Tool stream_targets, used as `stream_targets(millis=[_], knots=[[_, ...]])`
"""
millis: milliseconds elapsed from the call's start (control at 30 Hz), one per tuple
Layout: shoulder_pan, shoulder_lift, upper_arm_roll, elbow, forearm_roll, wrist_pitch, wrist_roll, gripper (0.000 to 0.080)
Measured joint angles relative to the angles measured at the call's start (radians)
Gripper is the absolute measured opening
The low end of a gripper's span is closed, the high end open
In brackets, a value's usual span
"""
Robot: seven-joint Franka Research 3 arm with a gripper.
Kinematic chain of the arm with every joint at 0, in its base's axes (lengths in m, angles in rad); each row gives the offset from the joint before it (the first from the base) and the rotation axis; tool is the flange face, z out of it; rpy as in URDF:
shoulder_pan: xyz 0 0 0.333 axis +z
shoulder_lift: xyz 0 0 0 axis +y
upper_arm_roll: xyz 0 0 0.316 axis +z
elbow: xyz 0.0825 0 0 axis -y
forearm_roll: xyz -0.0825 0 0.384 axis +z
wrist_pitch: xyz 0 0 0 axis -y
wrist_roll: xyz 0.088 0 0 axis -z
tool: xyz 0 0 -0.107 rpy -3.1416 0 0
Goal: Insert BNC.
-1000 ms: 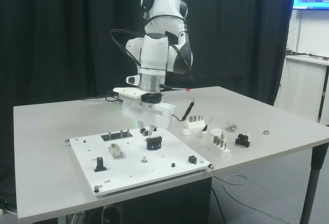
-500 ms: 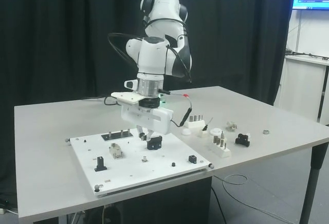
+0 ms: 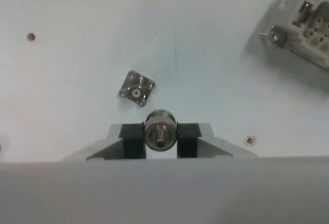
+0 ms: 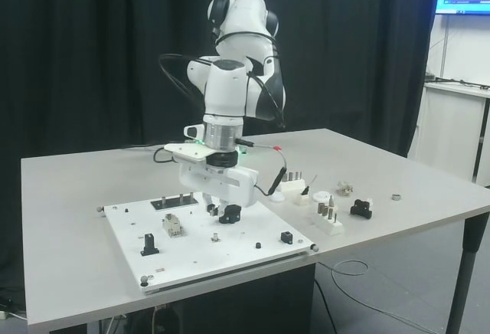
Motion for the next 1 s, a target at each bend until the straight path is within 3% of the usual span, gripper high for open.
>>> stream_targets(millis=[333,567,1000], knots=[[-0.025,0.028,0.017,0.039,0.008,-0.006,0.0,0.0126],[-0.037,0.041,0.018,0.052,0.053,-0.007,0.066,0.0126],[-0.038,0.049,0.018,0.058,0.064,-0.007,0.076,0.0126]])
